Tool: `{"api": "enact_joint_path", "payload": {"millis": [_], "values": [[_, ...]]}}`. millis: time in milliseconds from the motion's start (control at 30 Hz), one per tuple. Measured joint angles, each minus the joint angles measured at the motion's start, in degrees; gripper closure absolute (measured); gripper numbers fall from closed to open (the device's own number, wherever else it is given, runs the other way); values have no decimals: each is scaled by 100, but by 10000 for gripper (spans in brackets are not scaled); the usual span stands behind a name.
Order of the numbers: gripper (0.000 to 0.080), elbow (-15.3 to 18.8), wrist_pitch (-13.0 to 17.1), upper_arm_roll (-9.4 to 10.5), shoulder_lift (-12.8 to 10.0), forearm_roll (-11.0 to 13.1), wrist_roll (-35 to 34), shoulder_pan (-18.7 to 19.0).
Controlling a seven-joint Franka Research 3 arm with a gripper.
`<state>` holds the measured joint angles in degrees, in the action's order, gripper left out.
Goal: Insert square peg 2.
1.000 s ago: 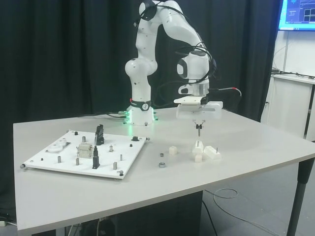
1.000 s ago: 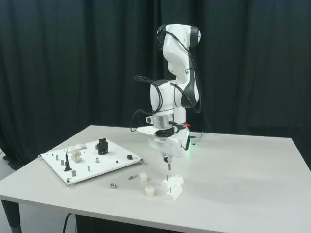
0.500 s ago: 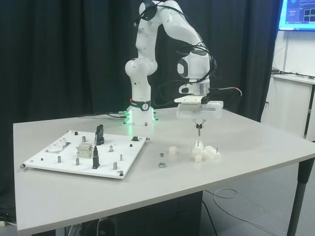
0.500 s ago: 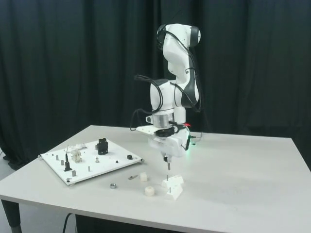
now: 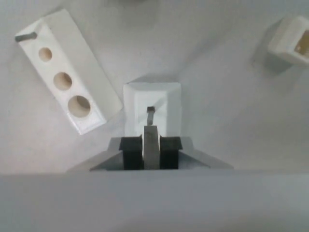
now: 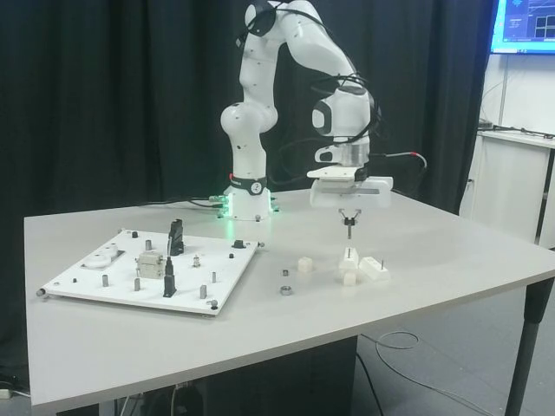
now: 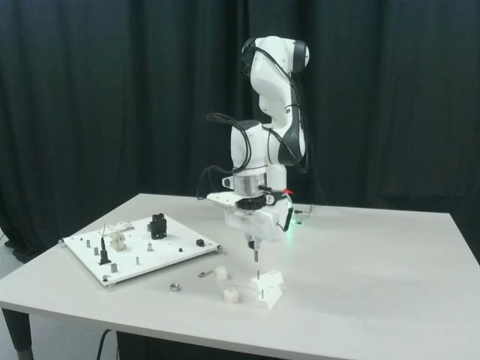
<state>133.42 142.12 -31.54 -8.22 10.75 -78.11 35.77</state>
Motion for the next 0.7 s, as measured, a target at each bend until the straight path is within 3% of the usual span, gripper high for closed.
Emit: {"api": "enact_joint_path", "payload": {"millis": [700], "values": [[732, -237, -423, -383, 4, -1213, 200, -240]]}}
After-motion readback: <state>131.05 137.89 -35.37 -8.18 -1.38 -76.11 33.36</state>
